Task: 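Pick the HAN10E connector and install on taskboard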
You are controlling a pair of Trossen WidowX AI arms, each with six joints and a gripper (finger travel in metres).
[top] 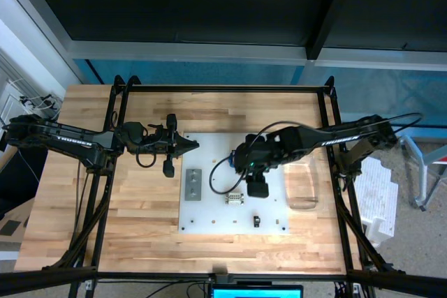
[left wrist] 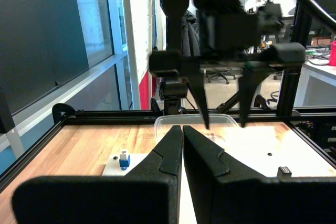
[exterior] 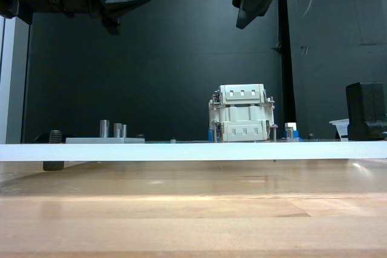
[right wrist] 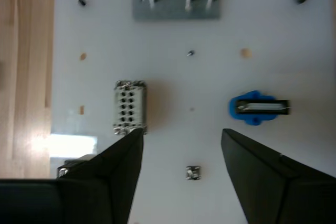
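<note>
1. I have the right gripper (right wrist: pixel 181 136) over the middle of the taskboard (top: pixel 209 222), raised well clear of it in the low view. Its fingers are spread wide with nothing between them.
2. HAN10E connector (right wrist: pixel 129 106) sits on the white board, pin face up. It is beside one right fingertip and not between the fingers.
3. Left gripper (left wrist: pixel 182 129) hangs high by the board's far left corner, its fingers pressed together and empty.
4. Grey plate (top: pixel 192 184) lies left of the connector, and the clear tray (top: pixel 302 186) lies at the board's right edge.
</note>
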